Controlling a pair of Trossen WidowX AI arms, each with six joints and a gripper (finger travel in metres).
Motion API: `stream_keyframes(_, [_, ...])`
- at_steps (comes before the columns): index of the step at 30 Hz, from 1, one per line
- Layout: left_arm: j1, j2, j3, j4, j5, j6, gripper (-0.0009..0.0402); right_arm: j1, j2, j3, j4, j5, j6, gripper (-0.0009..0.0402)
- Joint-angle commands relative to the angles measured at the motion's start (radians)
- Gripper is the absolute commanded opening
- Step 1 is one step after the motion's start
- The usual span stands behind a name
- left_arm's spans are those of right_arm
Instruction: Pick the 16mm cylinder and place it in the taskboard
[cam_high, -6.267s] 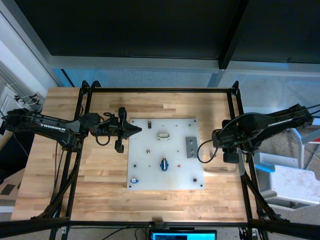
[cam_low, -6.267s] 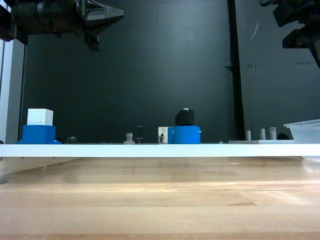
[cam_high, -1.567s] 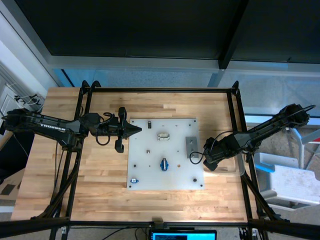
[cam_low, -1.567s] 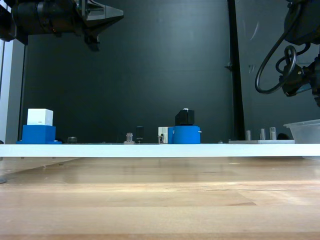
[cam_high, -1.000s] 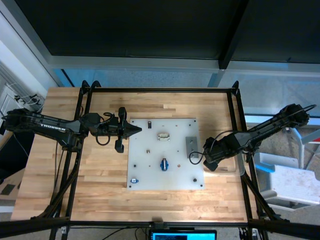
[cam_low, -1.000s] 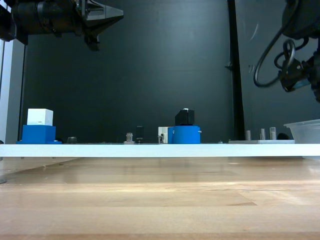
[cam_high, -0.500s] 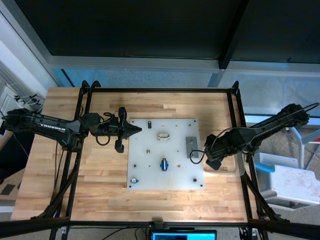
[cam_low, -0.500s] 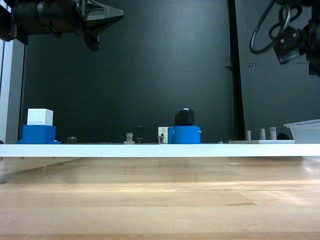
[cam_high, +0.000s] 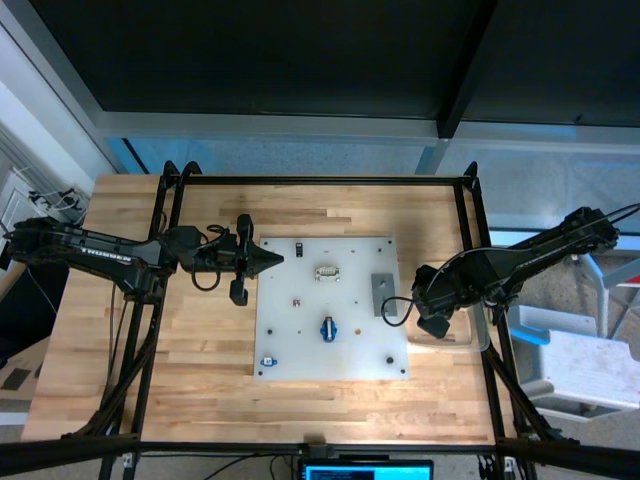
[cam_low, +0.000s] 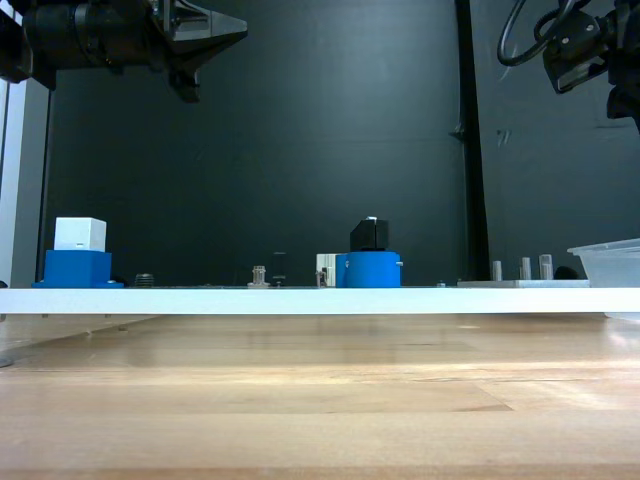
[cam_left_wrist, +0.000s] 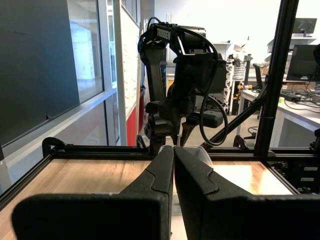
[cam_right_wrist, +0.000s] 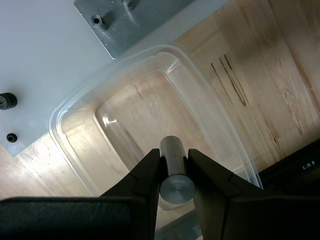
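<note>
In the right wrist view my right gripper (cam_right_wrist: 173, 156) is shut on the 16mm cylinder (cam_right_wrist: 176, 187), a short grey metal rod held clear above the tray. From above, the right gripper (cam_high: 433, 320) hangs just off the right edge of the taskboard (cam_high: 300, 350). That white square plate carries a blue fitting (cam_high: 327, 328), a grey block (cam_high: 383, 293) and a beige connector (cam_high: 326, 271). My left gripper (cam_high: 274, 258) is parked high over the board's left edge, and its fingers (cam_left_wrist: 165, 165) are shut with nothing between them.
A clear plastic tray (cam_right_wrist: 75, 135) lies directly under the held cylinder, beside the board's right edge (cam_high: 474, 338). Small pins stand on the grey block (cam_low: 523, 268). A blue base with a white cube (cam_low: 78, 255) sits at the board's near left. A black frame borders the table.
The right arm, earlier lowered into the tray, has risen steadily over the last second and a half with the cylinder in its fingers. The left arm has not moved.
</note>
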Motion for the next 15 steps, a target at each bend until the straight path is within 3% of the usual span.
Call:
stream_keyframes(1, [0.000,0.000,0.000,0.000,0.000,0.000,0.0000,0.001,0.001,-0.003,0.005,0.000,-0.026,0.0012])
stream_keyframes(7, [0.000,0.000,0.000,0.000,0.000,0.000,0.0000,0.002,0.001,-0.003,0.008,0.000,-0.083,0.0012])
stream_keyframes(15, [0.000,0.000,0.000,0.000,0.000,0.000,0.0000,0.003,0.001,-0.003,0.013,0.001,-0.230,0.0012])
